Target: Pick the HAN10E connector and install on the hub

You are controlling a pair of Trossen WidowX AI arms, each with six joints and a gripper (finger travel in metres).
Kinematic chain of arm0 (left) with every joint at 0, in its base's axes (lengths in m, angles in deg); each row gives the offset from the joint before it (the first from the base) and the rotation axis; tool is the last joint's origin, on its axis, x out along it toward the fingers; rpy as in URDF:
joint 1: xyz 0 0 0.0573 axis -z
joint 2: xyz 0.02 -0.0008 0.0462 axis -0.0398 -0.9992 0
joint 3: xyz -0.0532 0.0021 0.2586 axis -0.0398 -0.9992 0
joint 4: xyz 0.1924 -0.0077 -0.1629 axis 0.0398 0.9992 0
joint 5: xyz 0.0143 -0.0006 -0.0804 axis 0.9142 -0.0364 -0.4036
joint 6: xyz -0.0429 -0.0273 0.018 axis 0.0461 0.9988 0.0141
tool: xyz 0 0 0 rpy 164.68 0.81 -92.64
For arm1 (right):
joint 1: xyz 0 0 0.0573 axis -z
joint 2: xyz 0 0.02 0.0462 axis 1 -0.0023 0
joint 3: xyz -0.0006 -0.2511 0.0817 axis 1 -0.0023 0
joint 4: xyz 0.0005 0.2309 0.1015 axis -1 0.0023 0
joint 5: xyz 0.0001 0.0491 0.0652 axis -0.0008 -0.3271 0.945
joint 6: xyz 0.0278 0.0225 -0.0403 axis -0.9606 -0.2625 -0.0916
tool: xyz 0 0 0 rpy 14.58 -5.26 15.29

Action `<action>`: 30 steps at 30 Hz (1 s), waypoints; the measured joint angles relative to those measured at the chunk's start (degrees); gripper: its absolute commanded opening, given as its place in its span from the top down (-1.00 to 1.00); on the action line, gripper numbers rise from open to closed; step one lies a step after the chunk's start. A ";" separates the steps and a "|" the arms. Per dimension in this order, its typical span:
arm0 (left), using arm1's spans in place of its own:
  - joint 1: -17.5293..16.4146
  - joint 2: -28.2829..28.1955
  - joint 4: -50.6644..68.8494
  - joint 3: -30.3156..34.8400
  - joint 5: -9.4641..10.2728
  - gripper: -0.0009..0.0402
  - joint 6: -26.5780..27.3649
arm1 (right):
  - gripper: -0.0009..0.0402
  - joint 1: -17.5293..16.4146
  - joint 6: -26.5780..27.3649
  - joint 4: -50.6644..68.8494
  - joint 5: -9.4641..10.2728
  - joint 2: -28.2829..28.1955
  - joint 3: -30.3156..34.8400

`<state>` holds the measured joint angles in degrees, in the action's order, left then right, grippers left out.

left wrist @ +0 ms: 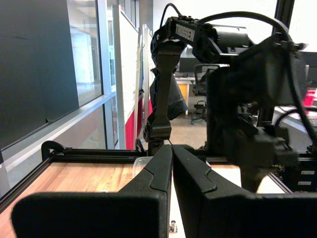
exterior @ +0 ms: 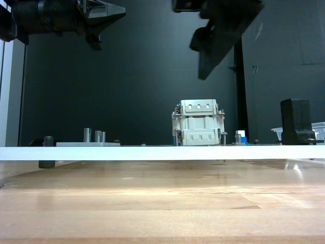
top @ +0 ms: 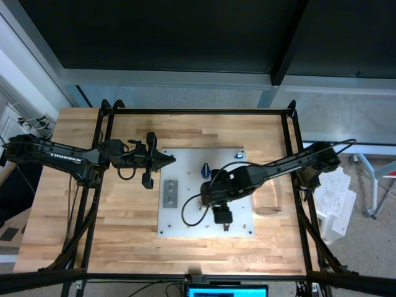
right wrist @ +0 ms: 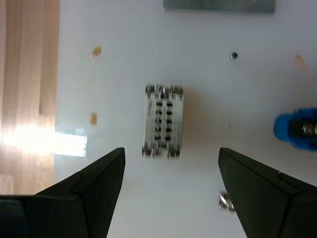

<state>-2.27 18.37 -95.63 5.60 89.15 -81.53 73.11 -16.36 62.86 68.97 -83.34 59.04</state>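
The light-grey HAN10E connector (exterior: 198, 108) sits upright on top of the beige-grey hub (exterior: 198, 135) on the white board (top: 185, 223). In the right wrist view the connector (right wrist: 163, 121) shows its rows of contacts from above. My right gripper (right wrist: 171, 153) hangs open above it, with the fingers (right wrist: 94, 188) wide on either side and not touching it. In the high view the right arm hides both parts, and the right gripper (top: 223, 216) is over the board's middle. My left gripper (top: 162, 159) is shut and empty, raised over the board's far-left corner.
A grey metal block (top: 170, 192) with two holes lies on the board's left half. A blue upright piece (top: 205, 168) stands behind the right arm. A small black piece (exterior: 297, 122) is at the board's right. A clear tray (top: 272, 198) lies right of the board.
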 measured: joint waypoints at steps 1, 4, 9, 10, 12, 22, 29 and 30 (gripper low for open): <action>0.02 0.00 0.00 0.00 0.00 0.96 0.00 | -0.26 0.00 -0.13 -0.72 0.00 1.03 -1.14; 0.00 0.00 0.02 0.00 0.02 0.96 0.02 | -0.20 0.00 -0.37 -2.54 0.02 4.07 -4.35; 0.00 0.00 0.02 0.00 0.02 0.96 0.00 | -0.07 0.15 -0.46 -6.67 -0.02 7.67 -8.33; 0.02 -0.02 0.04 -0.02 0.02 0.96 0.00 | -0.02 0.31 -0.09 -8.13 -0.09 8.55 -9.44; 0.02 -0.04 0.11 0.00 0.02 0.96 0.02 | 0.10 1.01 0.92 -12.41 -0.07 11.34 -12.50; 0.00 -0.09 1.33 0.00 0.02 0.96 0.00 | 0.94 9.62 6.10 -35.85 -0.09 28.15 -28.22; 0.00 -0.11 1.36 -0.02 0.02 0.96 0.00 | 0.94 16.04 10.36 -48.39 0.52 36.85 -36.50; 0.00 -0.11 1.33 -0.02 0.02 0.96 0.02 | 0.97 16.81 10.51 -50.56 1.20 38.01 -37.79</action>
<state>-2.27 18.26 -94.30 5.58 89.17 -81.51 89.92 -5.84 12.31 70.18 -45.33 21.25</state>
